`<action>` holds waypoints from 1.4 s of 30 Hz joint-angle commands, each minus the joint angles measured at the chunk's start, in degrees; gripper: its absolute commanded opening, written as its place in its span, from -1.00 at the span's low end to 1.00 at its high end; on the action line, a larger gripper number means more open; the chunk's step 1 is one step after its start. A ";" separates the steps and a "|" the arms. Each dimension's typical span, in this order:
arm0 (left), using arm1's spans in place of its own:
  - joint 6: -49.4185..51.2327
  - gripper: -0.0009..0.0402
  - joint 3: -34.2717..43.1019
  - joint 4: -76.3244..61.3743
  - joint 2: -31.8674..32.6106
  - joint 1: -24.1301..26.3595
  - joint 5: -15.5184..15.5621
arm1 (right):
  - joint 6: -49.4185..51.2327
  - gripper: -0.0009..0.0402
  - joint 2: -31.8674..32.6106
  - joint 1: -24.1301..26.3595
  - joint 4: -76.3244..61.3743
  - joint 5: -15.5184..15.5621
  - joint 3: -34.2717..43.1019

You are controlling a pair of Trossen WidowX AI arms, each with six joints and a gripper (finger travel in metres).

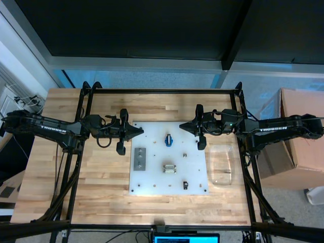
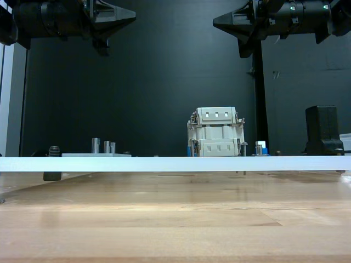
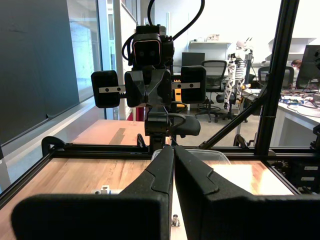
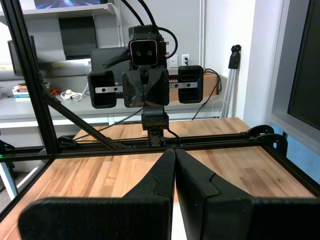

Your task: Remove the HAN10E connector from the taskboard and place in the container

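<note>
The grey HAN10E connector (image 1: 169,168) stands upright in its seat on the white taskboard (image 1: 152,182); in the low view the connector (image 2: 214,133) sits square above the board's edge. My left gripper (image 1: 142,129) hovers high over the board's far left corner, fingers (image 3: 159,176) pressed together and holding nothing. My right gripper (image 1: 181,126) hangs over the far right part of the board, also shut and empty, its fingers (image 4: 162,175) touching. The two grippers face each other. A clear plastic container (image 1: 221,165) lies on the table right of the board.
On the board stand a blue part (image 1: 168,139), a grey metal block (image 1: 139,158) with pegs, and a small black part (image 1: 185,185). A black frame (image 1: 162,91) rims the table. A cardboard box (image 1: 298,136) sits off the right edge.
</note>
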State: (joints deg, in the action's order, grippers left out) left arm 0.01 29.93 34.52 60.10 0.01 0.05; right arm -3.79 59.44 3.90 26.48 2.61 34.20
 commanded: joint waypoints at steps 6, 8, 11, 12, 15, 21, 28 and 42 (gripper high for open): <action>-0.02 -0.96 0.02 0.00 0.02 -0.02 -0.02 | -0.02 -0.96 0.00 -0.04 0.02 0.00 0.00; -0.02 -0.96 0.02 0.00 0.02 -0.02 -0.04 | -0.02 -0.96 0.00 -0.04 0.02 0.00 0.00; -0.02 -0.96 0.02 0.00 0.02 -0.02 -0.02 | -0.04 -0.96 0.00 -0.07 0.02 0.02 0.00; -0.02 -0.96 0.02 0.00 0.02 -0.02 -0.02 | -0.04 -0.96 0.00 -0.07 0.02 0.02 0.00; -0.02 -0.96 0.02 0.00 0.02 -0.02 -0.04 | -0.24 -0.96 0.00 -0.17 0.02 1.05 0.35; -0.02 -0.96 0.02 0.00 0.02 0.00 -0.04 | -0.48 -0.96 0.61 -2.29 -1.33 1.20 3.17; -0.02 -0.96 0.02 0.00 0.00 0.00 -0.02 | -1.92 -0.96 4.59 -5.46 -19.56 -1.20 12.46; -0.02 -0.96 0.02 0.00 0.02 -0.02 -0.02 | -5.38 -0.96 20.09 -13.81 -52.83 -6.05 35.04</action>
State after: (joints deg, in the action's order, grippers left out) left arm 0.01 29.95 34.50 60.12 0.01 0.03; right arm -8.56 78.04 -9.54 -23.24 -3.46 67.20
